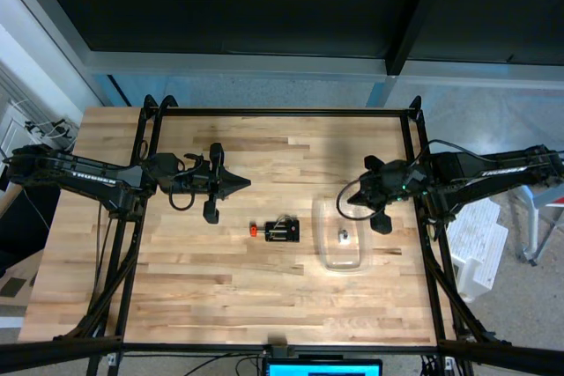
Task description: Pick the RCA connector and install on taskboard
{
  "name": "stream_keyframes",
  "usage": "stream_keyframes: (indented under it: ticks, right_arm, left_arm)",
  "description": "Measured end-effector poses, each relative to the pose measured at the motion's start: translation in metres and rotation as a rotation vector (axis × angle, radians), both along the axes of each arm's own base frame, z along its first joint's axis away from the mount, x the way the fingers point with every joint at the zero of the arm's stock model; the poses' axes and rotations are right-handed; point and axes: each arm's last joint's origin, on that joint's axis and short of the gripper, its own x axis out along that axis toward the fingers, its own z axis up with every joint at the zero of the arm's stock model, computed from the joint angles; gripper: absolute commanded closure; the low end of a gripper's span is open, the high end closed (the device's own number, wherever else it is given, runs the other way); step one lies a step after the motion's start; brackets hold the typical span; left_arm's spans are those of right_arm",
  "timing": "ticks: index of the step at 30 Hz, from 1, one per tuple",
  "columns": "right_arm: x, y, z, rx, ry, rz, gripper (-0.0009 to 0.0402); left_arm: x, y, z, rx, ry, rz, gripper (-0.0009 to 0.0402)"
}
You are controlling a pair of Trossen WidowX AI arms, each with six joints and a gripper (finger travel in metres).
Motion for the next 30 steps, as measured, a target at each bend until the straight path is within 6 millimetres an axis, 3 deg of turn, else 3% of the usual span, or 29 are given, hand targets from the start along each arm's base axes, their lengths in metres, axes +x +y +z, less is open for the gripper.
stream_keyframes:
  ticks: [11, 20, 30]
  right_arm:
    - [-0.017, 0.018, -0.012, 0.017, 0.185, 0.005, 0.0393]
    - [-0.005, 0.03, -0.027, -0.005, 0.288, 0.025, 0.0388]
    - [0.01, 0.04, -0.044, -0.013, 0.382, 0.008, 0.0279]
  left_arm:
    - [0.0, 0.0, 0.0, 0.0, -0.001, 0.0, 0.0393]
    - [0.0, 0.0, 0.0, 0.0, -0.001, 0.0, 0.0393]
    - [0.0, 0.0, 0.0, 0.0, -0.001, 0.0, 0.0393]
